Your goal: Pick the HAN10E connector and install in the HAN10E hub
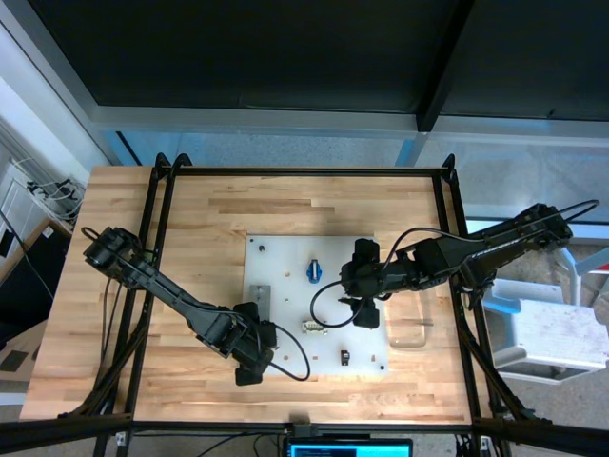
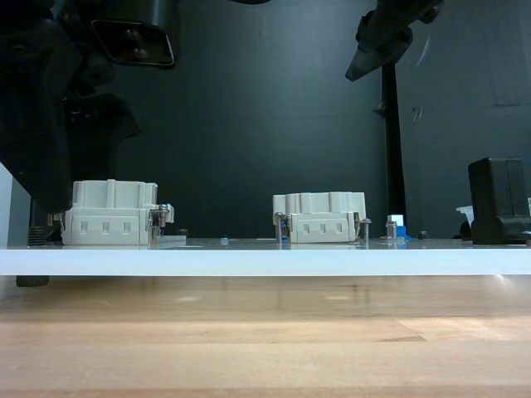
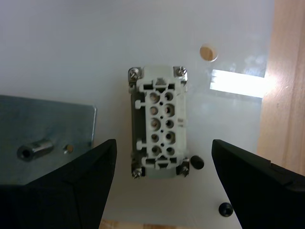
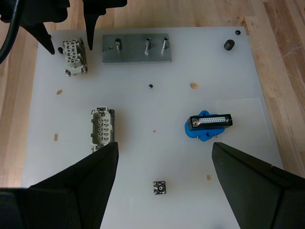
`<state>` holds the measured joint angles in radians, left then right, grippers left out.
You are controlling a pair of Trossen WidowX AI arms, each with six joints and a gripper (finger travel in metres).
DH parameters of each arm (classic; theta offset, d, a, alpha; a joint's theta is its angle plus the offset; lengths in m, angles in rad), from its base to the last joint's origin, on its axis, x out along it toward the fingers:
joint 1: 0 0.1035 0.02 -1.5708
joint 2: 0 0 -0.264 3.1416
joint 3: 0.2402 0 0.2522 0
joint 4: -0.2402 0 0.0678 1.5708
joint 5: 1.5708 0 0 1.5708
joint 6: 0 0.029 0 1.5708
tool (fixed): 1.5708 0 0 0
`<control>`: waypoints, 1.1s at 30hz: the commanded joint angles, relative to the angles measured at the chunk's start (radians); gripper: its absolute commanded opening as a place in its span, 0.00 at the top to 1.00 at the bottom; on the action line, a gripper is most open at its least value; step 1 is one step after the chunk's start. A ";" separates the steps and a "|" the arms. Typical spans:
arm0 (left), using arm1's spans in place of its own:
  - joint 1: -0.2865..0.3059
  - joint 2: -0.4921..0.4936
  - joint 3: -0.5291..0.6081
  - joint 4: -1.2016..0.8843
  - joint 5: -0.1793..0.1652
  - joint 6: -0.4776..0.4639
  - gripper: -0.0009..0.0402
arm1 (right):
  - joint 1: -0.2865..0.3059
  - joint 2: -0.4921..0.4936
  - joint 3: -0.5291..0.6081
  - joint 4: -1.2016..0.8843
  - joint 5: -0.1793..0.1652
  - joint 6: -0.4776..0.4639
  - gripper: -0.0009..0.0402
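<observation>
The HAN10E connector, a pale beige block with two rows of contact holes, sits on the white board at its near left corner. My left gripper is open and straddles it, one finger on each side without touching. It also shows as the left block, the connector, and by the dark left fingers, the connector. In the high view the left gripper hides it. The HAN10E hub with metal end tabs stands mid-board, hub, hub. My right gripper hovers open above the board, empty.
A grey metal block with upright posts lies beside the connector. A blue upright piece stands farther back. A small black component sits near the board's front edge. Wooden table surrounds the board.
</observation>
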<state>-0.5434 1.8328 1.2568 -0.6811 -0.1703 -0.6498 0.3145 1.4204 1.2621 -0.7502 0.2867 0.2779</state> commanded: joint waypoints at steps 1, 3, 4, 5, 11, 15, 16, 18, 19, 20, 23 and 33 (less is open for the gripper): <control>0.005 0.007 -0.002 0.013 0.000 0.000 0.32 | 0.000 0.000 0.000 0.005 0.000 0.000 0.31; 0.010 0.010 -0.002 0.014 0.011 0.000 0.33 | 0.000 0.000 0.000 0.005 0.000 0.000 0.31; 0.014 0.016 -0.002 0.017 0.019 0.000 0.34 | 0.000 0.000 0.000 0.005 0.000 0.000 0.31; 0.016 0.018 -0.002 0.018 0.029 0.000 0.34 | 0.000 0.000 0.000 0.004 0.000 0.000 0.31; 0.024 0.028 -0.002 0.018 0.039 0.000 0.38 | 0.001 0.000 0.000 0.004 0.000 0.000 0.31; 0.027 0.028 -0.002 0.019 0.039 0.000 0.42 | 0.002 0.001 0.000 0.004 0.000 0.000 0.31; 0.028 0.028 -0.002 0.020 0.039 0.000 0.43 | 0.002 0.001 0.000 0.004 0.000 0.000 0.31; 0.029 0.028 -0.002 0.024 0.039 0.000 0.46 | 0.002 0.001 0.000 0.004 0.000 0.000 0.31; 0.030 0.028 -0.002 0.028 0.039 0.000 0.47 | 0.002 0.001 0.000 0.004 -0.001 0.000 0.31; 0.031 0.028 -0.002 0.033 0.035 0.000 0.49 | 0.003 0.001 0.000 0.004 0.000 0.000 0.31; 0.034 0.028 -0.002 0.035 0.031 0.001 0.54 | 0.003 0.001 0.000 0.004 0.000 0.000 0.31; 0.039 0.028 -0.002 0.035 0.044 0.001 0.73 | 0.004 0.000 0.000 0.004 0.000 0.000 0.31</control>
<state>-0.5060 1.8606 1.2549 -0.6441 -0.1314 -0.6495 0.3180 1.4208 1.2621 -0.7464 0.2859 0.2779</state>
